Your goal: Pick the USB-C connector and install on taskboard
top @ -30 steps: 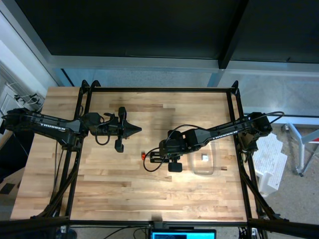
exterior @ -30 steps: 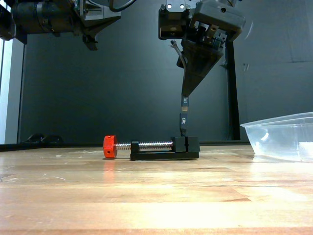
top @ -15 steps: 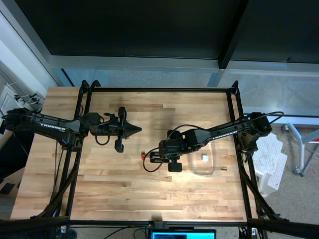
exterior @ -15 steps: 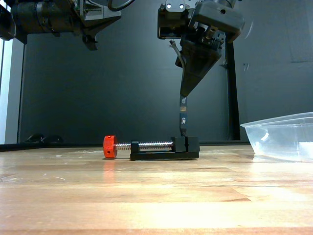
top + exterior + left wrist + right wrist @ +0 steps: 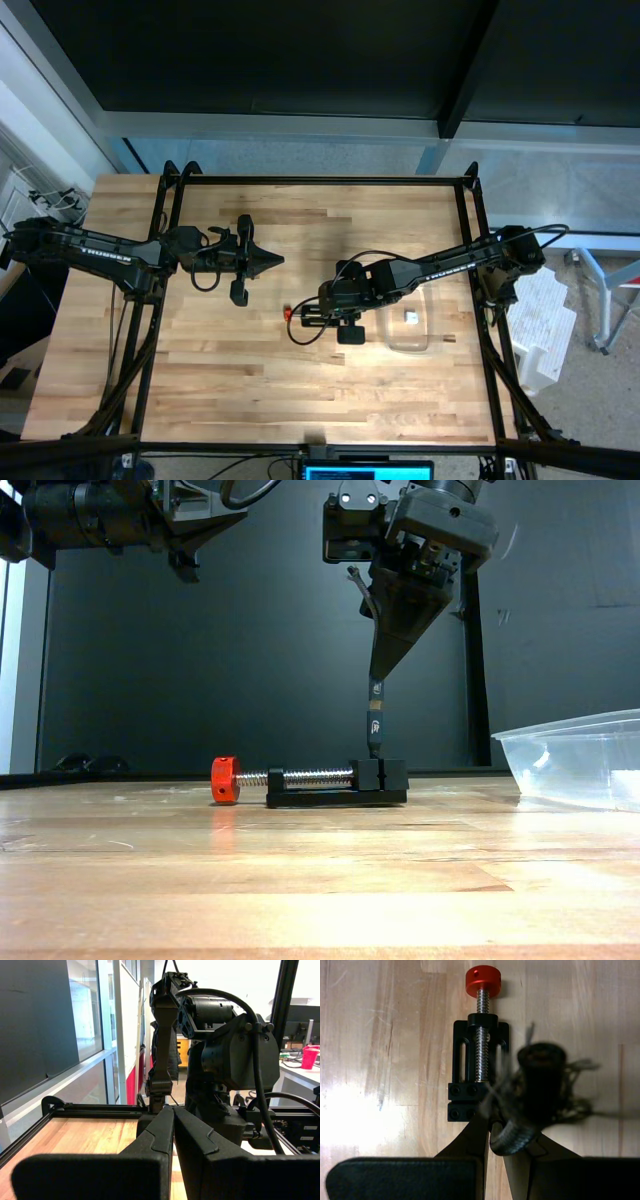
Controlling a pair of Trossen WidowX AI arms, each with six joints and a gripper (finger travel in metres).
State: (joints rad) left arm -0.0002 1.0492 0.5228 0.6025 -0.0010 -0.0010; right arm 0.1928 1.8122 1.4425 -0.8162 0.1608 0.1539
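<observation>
The taskboard (image 5: 335, 785) is a small black block with a threaded screw and a red-orange knob (image 5: 225, 779), lying mid-table. It also shows in the high view as the taskboard (image 5: 310, 317) and under the right wrist as the taskboard (image 5: 479, 1067). My right gripper (image 5: 377, 677) hangs point-down above the block's right end, shut on the USB-C connector (image 5: 374, 722). This thin dark piece stands upright with its lower end meeting the block's top. Its cable (image 5: 512, 1137) curls between the fingers. My left gripper (image 5: 276, 260) is parked high at the back left, shut and holding nothing.
A clear plastic tray (image 5: 585, 765) stands right of the block, seen from above as the tray (image 5: 425, 335) with a small white piece (image 5: 410, 317) inside. A black frame (image 5: 320, 181) borders the wooden table.
The right gripper swayed slightly left and back with the connector. The connector's lower end stayed at the block's top, and the left arm has not moved.
</observation>
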